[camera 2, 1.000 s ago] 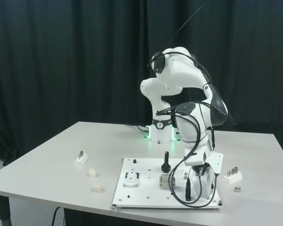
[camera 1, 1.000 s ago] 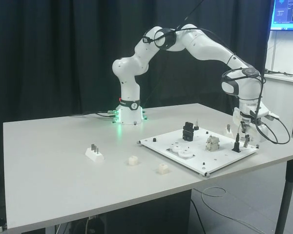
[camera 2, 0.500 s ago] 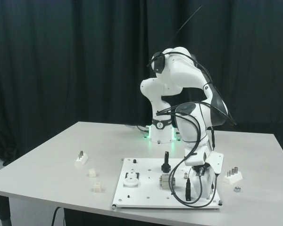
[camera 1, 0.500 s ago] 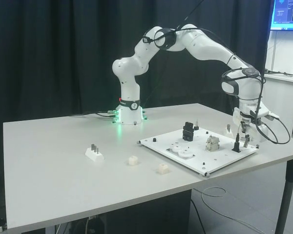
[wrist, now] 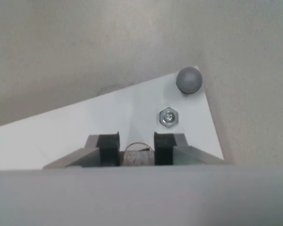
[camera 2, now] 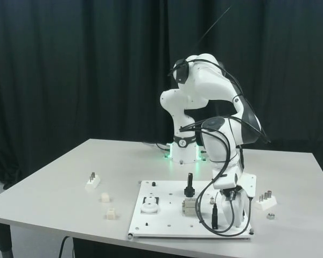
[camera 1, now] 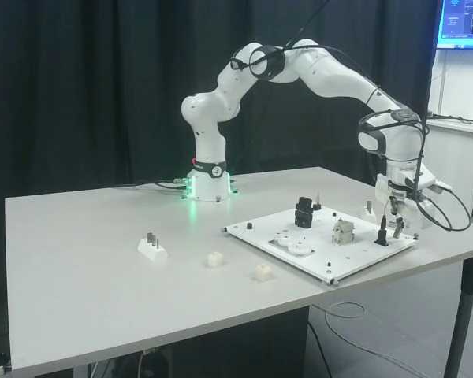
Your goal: Insert square peg 4.
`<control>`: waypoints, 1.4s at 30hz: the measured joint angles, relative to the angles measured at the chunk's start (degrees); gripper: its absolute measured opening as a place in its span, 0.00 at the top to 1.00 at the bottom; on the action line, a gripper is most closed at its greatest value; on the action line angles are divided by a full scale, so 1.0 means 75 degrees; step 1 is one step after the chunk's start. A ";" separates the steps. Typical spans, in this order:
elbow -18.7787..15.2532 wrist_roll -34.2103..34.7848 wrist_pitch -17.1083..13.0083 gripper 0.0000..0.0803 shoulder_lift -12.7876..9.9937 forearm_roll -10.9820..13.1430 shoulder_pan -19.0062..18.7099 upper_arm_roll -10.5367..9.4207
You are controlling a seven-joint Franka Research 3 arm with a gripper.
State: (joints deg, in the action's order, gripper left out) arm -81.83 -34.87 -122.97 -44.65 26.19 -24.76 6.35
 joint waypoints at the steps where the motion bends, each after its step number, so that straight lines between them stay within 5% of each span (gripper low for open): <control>1: -0.0006 0.0000 -0.0005 0.81 0.0004 -0.0001 -0.0002 0.0000; 25: -0.0073 0.0049 -0.0107 0.81 0.0038 -0.0001 -0.0050 0.0001; 42: -0.0098 0.1935 -0.0198 0.81 0.0041 -0.0001 -0.0057 0.0007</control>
